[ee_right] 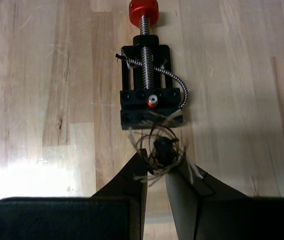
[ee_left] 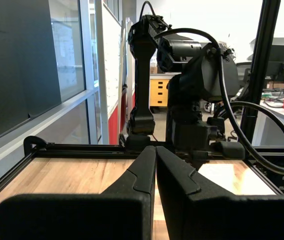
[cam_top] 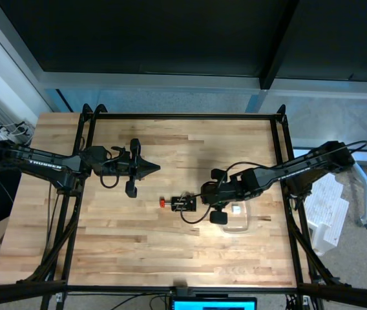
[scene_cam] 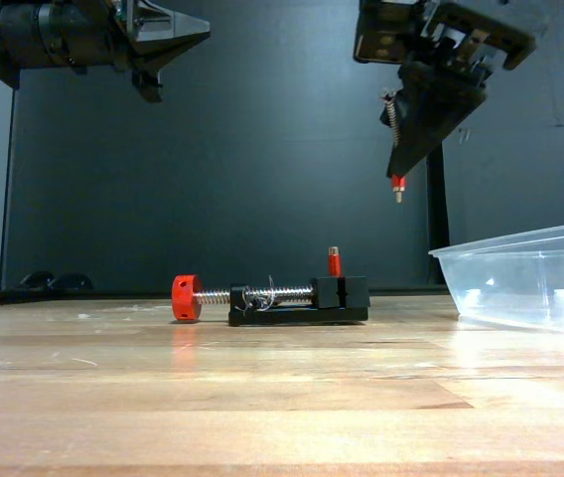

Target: Pick the RCA connector and install on taskboard

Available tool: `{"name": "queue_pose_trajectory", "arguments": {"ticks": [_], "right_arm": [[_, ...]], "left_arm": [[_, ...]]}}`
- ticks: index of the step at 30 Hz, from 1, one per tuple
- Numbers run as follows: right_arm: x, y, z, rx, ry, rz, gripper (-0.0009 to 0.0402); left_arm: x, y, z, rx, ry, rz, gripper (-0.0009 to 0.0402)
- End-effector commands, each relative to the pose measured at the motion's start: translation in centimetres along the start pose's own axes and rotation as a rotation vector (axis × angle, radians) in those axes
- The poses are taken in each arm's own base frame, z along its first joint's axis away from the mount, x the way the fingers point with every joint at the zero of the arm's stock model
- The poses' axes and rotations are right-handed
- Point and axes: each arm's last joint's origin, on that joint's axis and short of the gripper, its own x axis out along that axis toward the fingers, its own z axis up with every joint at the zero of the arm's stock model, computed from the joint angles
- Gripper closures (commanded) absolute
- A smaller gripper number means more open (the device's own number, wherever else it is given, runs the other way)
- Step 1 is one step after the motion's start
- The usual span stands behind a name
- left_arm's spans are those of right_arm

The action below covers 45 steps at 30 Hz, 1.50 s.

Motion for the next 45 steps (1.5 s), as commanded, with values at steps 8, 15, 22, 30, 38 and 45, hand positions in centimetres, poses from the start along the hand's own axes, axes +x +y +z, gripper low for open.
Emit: {"name": "queue_pose_trajectory", "arguments": {"ticks": [8, 15, 22, 30, 38, 45], "right_arm": [[1.7, 0.2, 2.1, -0.014, 0.001, -0.006, 0.0393], [2.8, 0.3, 3.0, -0.03, 0.001, -0.011, 0.0393], [3.7, 0.2, 3.2, -0.029, 0.003, -0.016, 0.0393], [4.5, 0.1, 3.3, -0.038, 0.009, -0.021, 0.0393], [4.9, -0.1, 3.2, -0.034, 0.015, -0.025, 0.0393], [5.0, -0.1, 3.0, -0.033, 0.014, -0.025, 0.0393]], "left_arm": [[0.0, 0.0, 0.0, 0.0, -0.001, 0.0, 0.0393], [0.0, 0.0, 0.0, 0.0, -0.001, 0.0, 0.0393], [0.0, 0.0, 0.0, 0.0, -0.001, 0.0, 0.0393], [0.0, 0.0, 0.0, 0.0, -0.001, 0.0, 0.0393], [0.0, 0.0, 0.0, 0.0, -0.001, 0.0, 0.0393], [0.0, 0.0, 0.0, 0.0, -0.001, 0.0, 0.0393]]}}
